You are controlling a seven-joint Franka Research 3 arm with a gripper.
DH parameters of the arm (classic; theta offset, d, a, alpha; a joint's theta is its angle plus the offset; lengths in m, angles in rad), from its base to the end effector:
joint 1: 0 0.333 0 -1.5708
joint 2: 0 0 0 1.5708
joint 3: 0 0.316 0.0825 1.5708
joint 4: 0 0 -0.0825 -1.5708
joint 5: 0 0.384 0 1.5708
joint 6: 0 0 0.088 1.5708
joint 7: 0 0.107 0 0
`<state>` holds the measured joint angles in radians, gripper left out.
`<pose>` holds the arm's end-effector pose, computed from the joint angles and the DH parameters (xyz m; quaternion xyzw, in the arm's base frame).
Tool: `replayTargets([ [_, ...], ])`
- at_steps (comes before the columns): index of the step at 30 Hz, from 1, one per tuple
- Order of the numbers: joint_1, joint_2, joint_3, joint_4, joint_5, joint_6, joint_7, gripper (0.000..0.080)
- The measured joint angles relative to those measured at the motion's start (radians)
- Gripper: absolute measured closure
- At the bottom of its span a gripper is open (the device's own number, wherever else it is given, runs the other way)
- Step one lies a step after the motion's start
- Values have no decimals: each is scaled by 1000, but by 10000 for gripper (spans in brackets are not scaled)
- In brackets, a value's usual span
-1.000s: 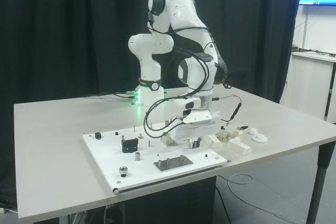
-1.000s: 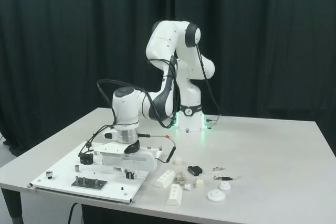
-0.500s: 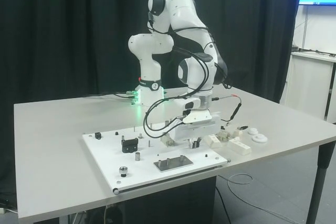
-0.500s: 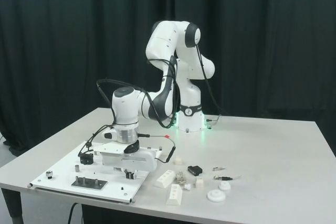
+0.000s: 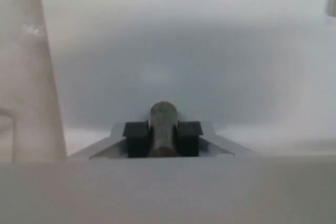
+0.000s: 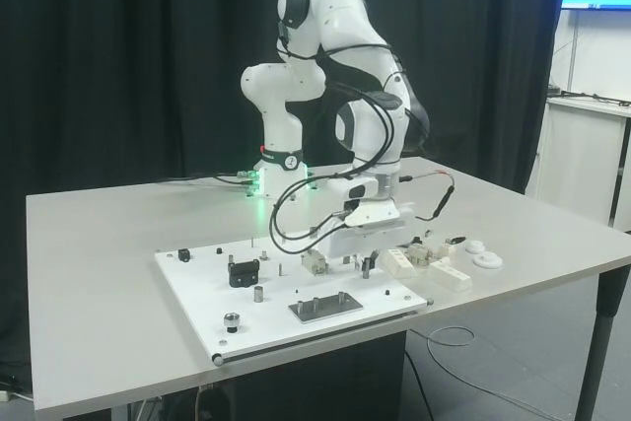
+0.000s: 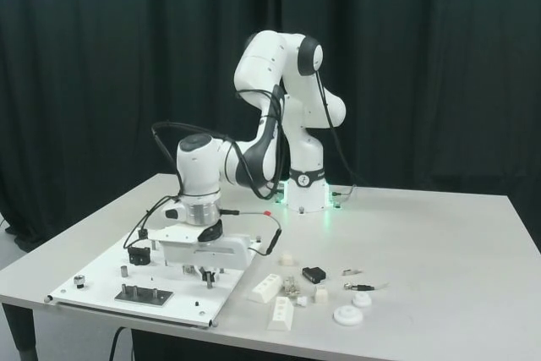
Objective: Remove round peg 3.
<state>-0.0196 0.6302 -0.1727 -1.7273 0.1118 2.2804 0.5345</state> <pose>0.6530 -0.1143 0.2177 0.9256 -0.3769 -0.0306 0.0155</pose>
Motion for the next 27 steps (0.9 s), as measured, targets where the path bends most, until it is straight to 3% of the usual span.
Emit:
replayTargets([
  [12,2,-37,-14,29,0,-91,-19,690],
  [27,2,-57,-14,29,0,-98,-23,690],
])
